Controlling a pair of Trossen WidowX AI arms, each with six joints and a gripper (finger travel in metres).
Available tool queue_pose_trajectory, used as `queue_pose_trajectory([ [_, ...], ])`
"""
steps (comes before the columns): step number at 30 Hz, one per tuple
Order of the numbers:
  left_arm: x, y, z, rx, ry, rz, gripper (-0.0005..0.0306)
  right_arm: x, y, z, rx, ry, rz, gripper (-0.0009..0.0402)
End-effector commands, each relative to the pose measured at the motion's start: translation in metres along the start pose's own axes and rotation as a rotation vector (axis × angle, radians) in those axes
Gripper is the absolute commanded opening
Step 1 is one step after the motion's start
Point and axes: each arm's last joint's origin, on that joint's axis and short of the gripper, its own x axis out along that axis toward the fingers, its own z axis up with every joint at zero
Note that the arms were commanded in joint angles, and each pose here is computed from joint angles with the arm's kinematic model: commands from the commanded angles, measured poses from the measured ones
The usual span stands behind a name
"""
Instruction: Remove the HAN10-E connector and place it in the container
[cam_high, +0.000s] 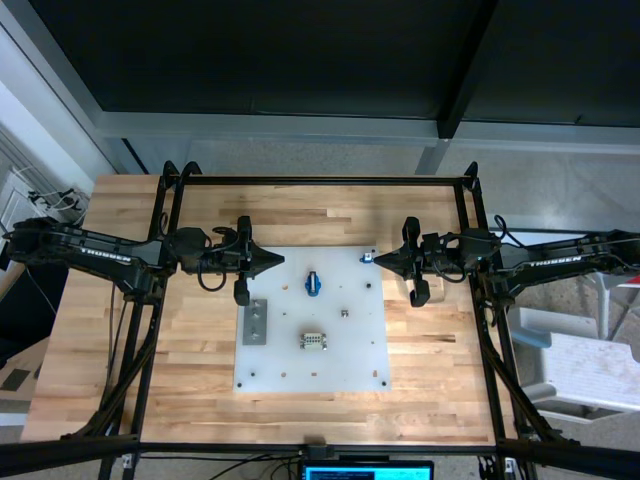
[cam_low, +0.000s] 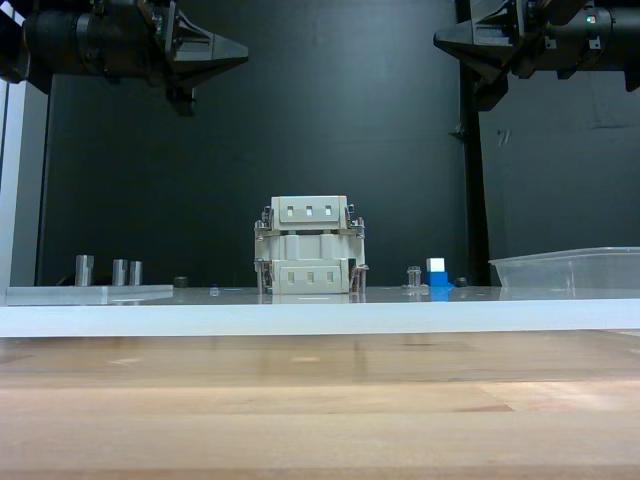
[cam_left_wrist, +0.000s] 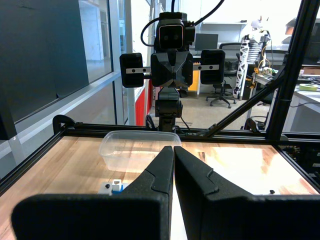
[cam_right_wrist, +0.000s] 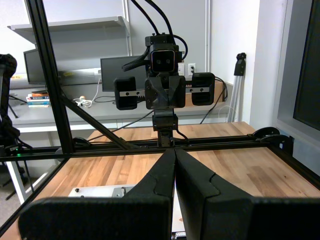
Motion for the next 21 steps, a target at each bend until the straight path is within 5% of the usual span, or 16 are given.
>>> queue_pose_trajectory([
  [1,0.000,0.000,0.000,0.000,0.000,0.000,0.0000,0.000,0.000,-0.002,-0.002,0.014,-0.001,0.0000],
  [13,0.000,0.000,0.000,0.000,0.000,0.000,0.0000,0.000,0.000,0.000,-0.001,-0.004,0.012,0.0000],
  [15,0.000,0.000,0.000,0.000,0.001,0.000,0.0000,0.001,0.002,0.006,-0.001,-0.018,0.038,0.0000],
  [21,0.000,0.000,0.000,0.000,0.001,0.000,0.0000,0.009,0.004,0.035,0.000,0.005,0.039,0.0000],
])
